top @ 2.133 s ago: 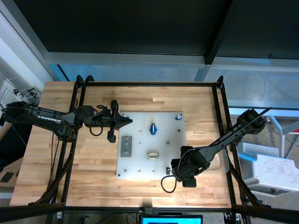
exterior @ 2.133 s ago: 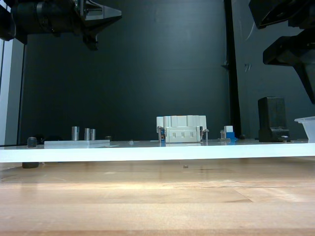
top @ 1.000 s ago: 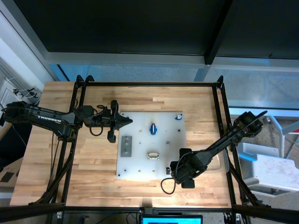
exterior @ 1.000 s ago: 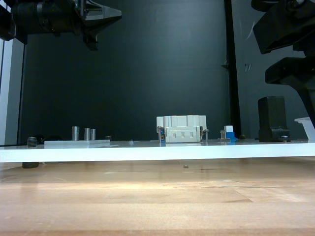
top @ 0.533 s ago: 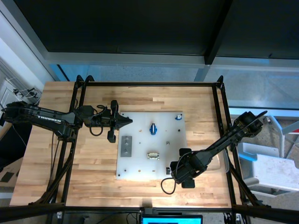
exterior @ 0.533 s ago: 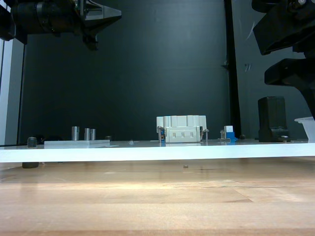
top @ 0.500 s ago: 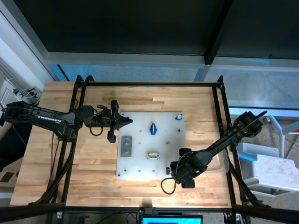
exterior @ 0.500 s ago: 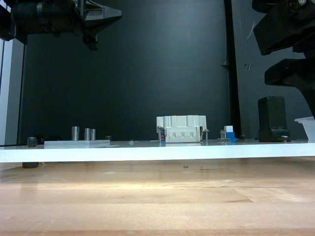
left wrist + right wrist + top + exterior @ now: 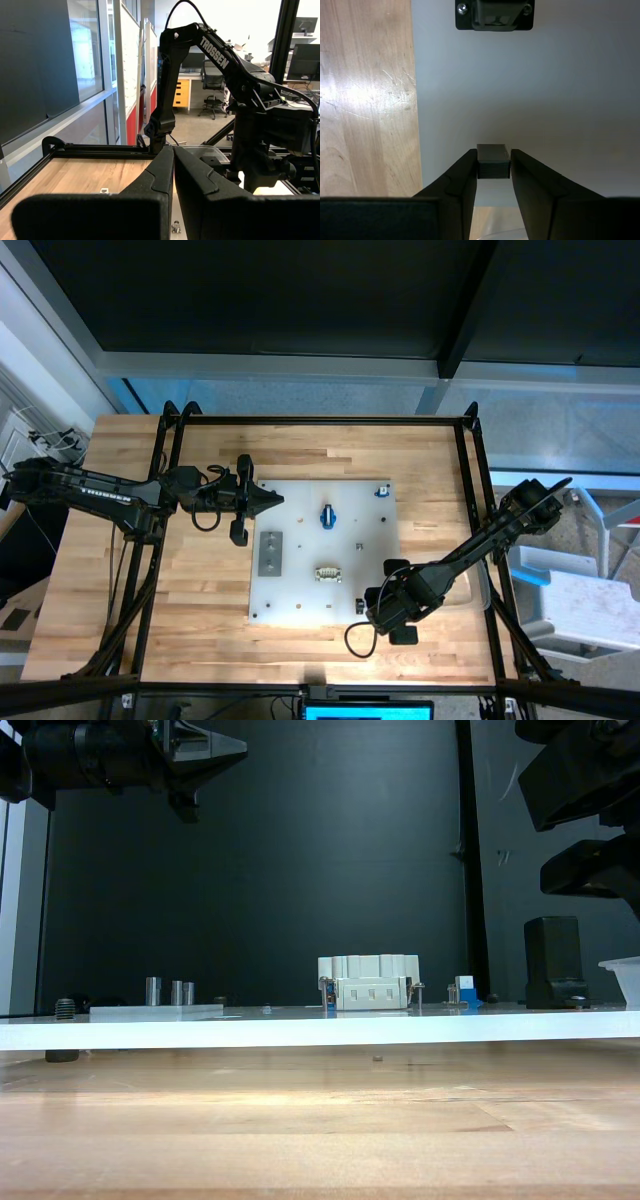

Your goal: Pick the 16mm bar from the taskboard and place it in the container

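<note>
The white taskboard (image 9: 300, 585) lies in the middle of the wooden table. My right gripper (image 9: 383, 608) hangs over its near right corner. In the right wrist view the right gripper (image 9: 493, 155) is shut on a small dark grey bar (image 9: 493, 162), seen end-on above the white taskboard (image 9: 555, 90). The clear container (image 9: 480, 585) stands just right of the board, partly hidden by the right arm; its rim (image 9: 622, 970) shows in the low view. My left gripper (image 9: 270, 498) hovers shut at the board's far left corner, its fingers (image 9: 165, 165) pressed together.
On the board are a grey metal block (image 9: 270, 552), a blue knob (image 9: 327, 516), a silver connector (image 9: 327, 573) and a black mount (image 9: 494, 12) near the right gripper. A black frame (image 9: 320, 421) rings the table.
Over two seconds the right gripper shifted a little toward the board's near right corner and dipped, then rose slightly in the last half second. The left arm has not moved.
</note>
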You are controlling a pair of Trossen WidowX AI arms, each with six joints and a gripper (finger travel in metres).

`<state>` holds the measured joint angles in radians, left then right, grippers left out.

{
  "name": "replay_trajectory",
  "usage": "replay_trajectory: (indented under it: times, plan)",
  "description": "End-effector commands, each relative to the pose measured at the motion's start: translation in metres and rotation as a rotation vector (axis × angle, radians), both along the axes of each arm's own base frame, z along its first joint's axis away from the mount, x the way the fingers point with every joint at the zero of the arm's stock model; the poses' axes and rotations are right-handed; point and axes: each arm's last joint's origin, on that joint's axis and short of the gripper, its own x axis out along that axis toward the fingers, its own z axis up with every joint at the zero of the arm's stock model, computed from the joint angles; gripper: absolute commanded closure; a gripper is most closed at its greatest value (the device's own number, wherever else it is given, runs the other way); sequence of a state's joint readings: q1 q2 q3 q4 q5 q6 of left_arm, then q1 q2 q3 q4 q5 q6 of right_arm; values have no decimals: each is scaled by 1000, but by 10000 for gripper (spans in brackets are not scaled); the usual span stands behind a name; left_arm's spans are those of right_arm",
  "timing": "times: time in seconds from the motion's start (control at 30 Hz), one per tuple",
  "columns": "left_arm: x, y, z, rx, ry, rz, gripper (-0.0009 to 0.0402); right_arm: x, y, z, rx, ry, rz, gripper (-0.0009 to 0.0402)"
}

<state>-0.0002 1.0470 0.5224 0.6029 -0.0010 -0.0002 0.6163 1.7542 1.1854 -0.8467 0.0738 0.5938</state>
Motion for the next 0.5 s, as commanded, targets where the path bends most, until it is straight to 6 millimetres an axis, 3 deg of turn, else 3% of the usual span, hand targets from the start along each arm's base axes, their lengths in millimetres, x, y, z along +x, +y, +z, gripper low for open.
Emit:
replay_trajectory:
  times: [0.03,0.5]
  plan:
    - [0,0,0,0,0,0,393,0,0,0,-5,1,-3,327]
    - [0,0,0,0,0,0,393,0,0,1,-2,-3,-2,363]
